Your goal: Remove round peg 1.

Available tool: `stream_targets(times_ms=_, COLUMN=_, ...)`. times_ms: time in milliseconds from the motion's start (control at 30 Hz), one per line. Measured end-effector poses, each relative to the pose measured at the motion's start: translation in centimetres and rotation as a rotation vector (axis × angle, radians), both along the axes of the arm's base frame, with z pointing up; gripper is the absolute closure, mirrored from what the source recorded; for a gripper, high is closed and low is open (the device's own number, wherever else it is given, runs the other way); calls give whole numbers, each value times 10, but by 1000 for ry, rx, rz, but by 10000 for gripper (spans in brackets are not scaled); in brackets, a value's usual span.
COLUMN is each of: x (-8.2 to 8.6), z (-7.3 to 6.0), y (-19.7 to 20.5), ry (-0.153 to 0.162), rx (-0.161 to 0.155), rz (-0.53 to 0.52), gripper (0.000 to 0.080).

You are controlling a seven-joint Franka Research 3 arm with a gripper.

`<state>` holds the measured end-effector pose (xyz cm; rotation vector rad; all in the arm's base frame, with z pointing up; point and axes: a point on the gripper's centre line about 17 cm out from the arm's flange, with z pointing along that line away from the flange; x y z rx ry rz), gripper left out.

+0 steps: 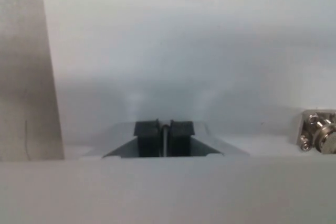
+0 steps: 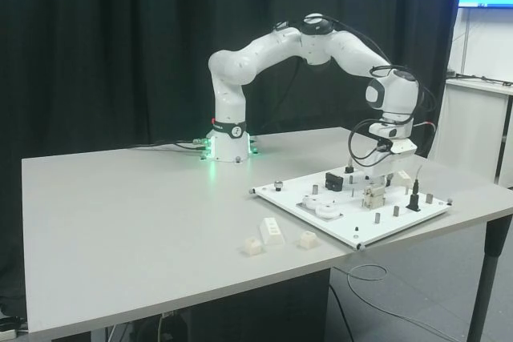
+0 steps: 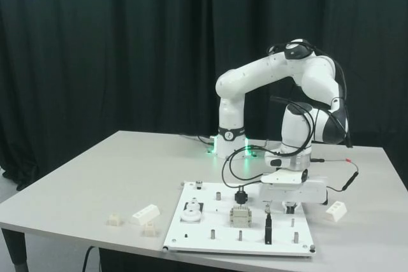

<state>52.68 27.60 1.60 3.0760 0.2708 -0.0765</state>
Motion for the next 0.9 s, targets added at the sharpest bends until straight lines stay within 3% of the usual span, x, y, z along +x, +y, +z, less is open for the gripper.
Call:
stream_targets(times_ms=100, x=1, z=0, y=0, ry=-3, rx=-1, rz=0, gripper=527)
stream_targets(times_ms=133, x=1, z=0, y=0, ry=-3, rx=-1, rz=0, gripper=774)
stream_targets(times_ms=533, x=3, z=5, y=0, ry=-9, rx=-2, rz=2, gripper=781)
stream_targets(times_ms=900, x=-1, z=33, y=1, ry=2, rx=-10, rz=-4, gripper=782)
